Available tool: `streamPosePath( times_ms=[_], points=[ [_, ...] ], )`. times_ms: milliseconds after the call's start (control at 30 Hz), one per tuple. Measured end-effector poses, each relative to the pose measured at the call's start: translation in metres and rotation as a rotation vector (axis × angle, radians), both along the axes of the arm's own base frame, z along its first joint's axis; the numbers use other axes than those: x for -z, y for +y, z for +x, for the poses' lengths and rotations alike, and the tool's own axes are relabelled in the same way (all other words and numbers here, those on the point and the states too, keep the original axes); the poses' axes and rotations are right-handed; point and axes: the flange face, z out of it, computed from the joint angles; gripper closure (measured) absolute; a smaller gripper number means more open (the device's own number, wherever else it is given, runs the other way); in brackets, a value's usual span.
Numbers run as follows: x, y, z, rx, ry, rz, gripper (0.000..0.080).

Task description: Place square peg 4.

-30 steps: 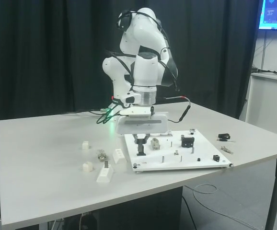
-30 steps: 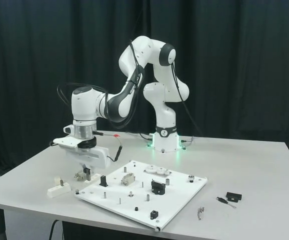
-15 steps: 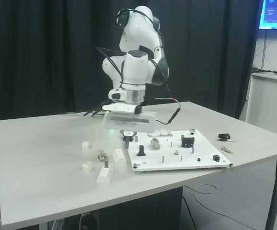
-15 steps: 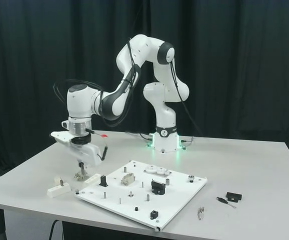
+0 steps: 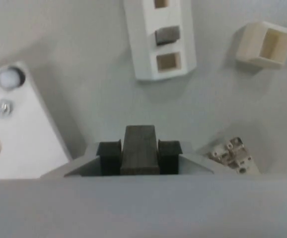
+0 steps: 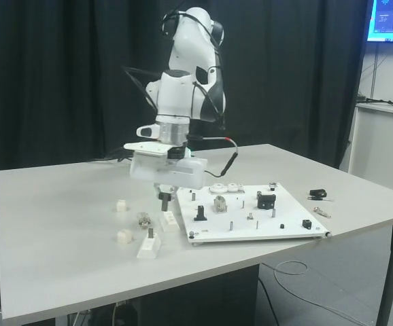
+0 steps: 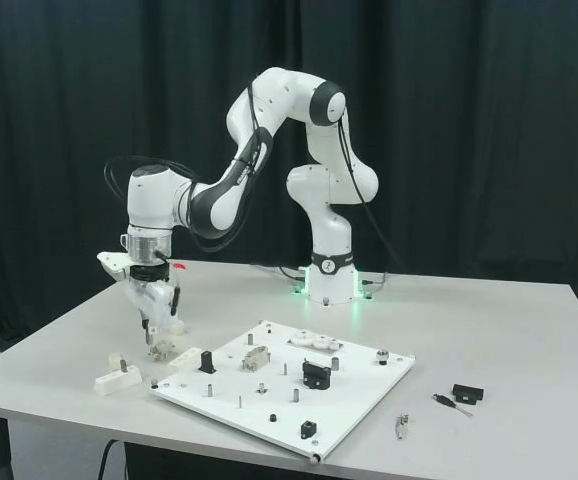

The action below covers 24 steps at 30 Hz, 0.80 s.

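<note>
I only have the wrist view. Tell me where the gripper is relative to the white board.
Observer: The gripper is off the white board, over the grey table beside the board's edge. The square peg in it points down.
Operator: Say what the board carries beyond the corner I see.
Observer: A black bracket stands near its middle, with several short pins around it.
Operator: Report anything on the table past the board.
Observer: A small black part lies on the table, on the side of the board away from the gripper.
</note>
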Motion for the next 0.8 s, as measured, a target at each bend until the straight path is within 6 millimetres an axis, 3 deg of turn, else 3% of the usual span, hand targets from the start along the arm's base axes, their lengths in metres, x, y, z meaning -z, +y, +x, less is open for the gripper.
streamPosePath(
  times_ms=[333, 800],
  points=[
    [0.017, -0.014, -0.013, 0.078, -0.069, 0.012, 0.0649],
    [0.038, -0.023, -0.015, 0.074, -0.109, -0.015, 0.0649]
  ],
)
